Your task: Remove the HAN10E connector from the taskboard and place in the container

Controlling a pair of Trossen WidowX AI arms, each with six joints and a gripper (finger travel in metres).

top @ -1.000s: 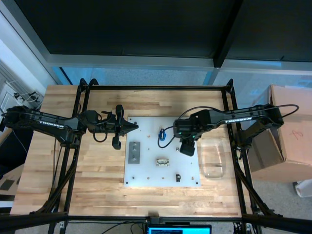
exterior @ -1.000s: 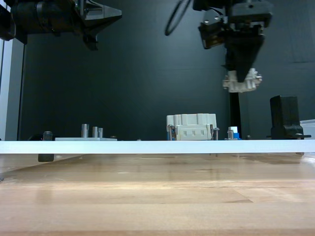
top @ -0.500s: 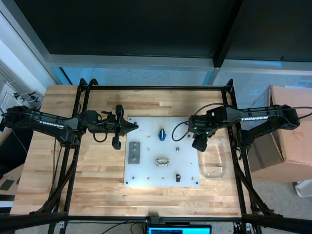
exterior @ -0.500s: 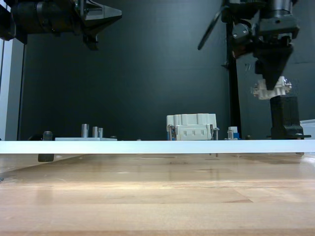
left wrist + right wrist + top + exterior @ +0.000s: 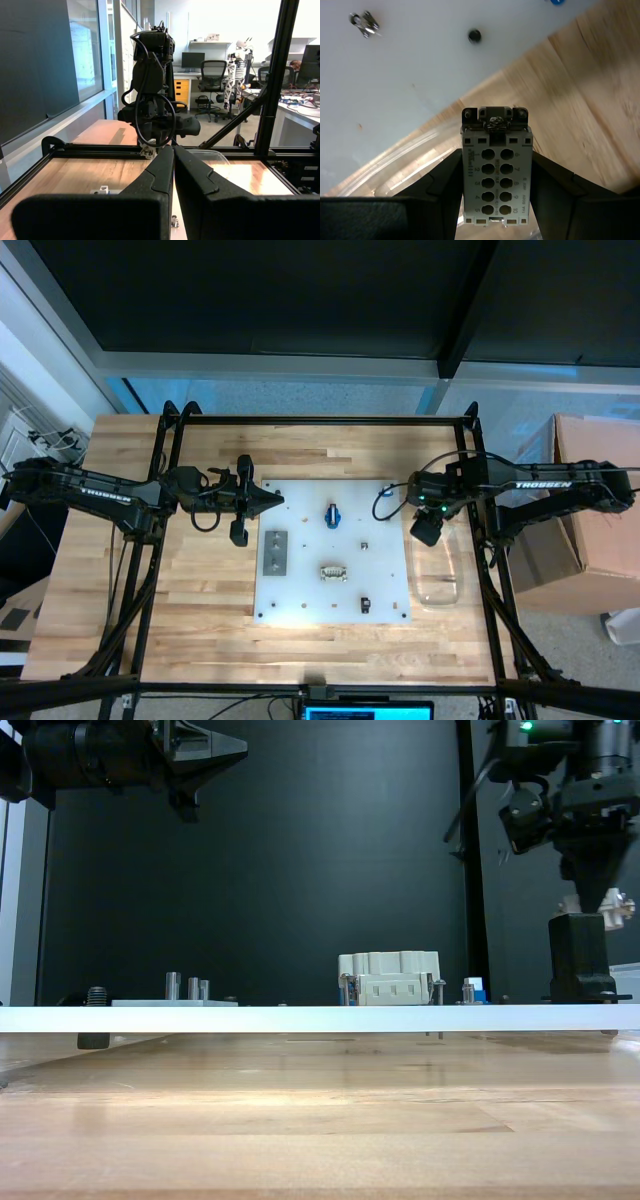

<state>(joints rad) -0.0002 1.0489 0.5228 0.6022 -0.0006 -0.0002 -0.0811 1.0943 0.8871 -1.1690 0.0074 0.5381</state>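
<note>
Right pincer (image 5: pixel 427 530) — gripping grey ten-hole HAN10E connector (image 5: pixel 496 170) over rim of clear plastic container (image 5: pixel 440 590) | left pincer (image 5: pixel 173 149) closed, empty, high by white taskboard (image 5: pixel 300 590) left edge | risk: early release may clip rim — bounce out.

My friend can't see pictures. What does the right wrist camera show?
The right gripper holds the grey HAN10E connector, ten holes facing the camera, over the clear container's rim beside the white taskboard. The left gripper, not in this view, hangs shut over the taskboard's left edge.

TROSSEN in white on left arm (image 5: pixel 85 492), TROSSEN on right arm (image 5: pixel 540 483), pin numbers up to 10 on HAN10E connector (image 5: pixel 496 170) face
</note>
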